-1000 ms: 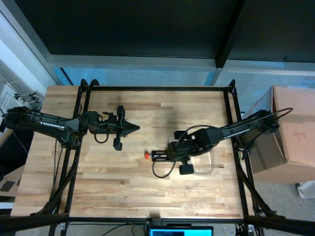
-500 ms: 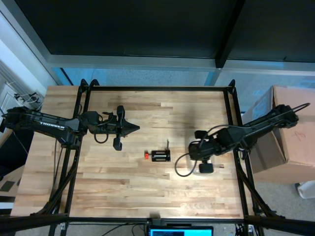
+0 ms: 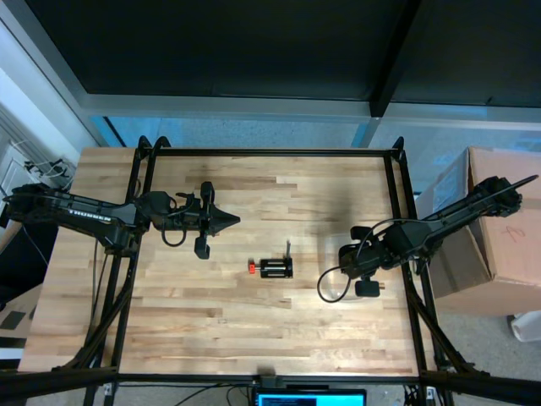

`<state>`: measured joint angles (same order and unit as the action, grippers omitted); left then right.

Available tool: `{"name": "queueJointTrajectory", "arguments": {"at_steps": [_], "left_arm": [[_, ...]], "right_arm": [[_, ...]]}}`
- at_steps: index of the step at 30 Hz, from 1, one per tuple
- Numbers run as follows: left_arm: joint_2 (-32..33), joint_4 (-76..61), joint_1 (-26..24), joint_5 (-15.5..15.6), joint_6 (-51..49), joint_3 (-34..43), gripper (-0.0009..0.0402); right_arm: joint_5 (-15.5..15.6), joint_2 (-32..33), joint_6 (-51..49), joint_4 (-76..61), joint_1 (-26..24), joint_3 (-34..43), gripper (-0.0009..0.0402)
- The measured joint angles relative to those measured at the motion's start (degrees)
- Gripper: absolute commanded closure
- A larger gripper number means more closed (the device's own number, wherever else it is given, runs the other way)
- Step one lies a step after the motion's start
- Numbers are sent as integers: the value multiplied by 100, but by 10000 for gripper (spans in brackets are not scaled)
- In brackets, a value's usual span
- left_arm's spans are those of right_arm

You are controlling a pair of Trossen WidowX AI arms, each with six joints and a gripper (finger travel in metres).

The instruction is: Remove the USB-C connector from the USB-C receptacle and place in the container

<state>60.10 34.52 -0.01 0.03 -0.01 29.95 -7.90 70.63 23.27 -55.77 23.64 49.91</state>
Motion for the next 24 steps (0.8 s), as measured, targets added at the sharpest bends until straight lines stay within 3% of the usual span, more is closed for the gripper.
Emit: {"name": "queueJointTrajectory", "arguments": {"at_steps": [7,12,18,24], "left_arm": [[0,0,0,0,0,0,393],[0,-2,0,0,0,-2,393],[0,-2,0,0,0,0,393],[0,0,0,0,-2,-2,393]], "right_arm": [[-2,0,7,17,13,-87,208],[-2,-4,7,46,13,-96,160],[-26,-234,-7,389,-57,-96,154],[-481,-831,-455,1325,-422,-103,173]]}}
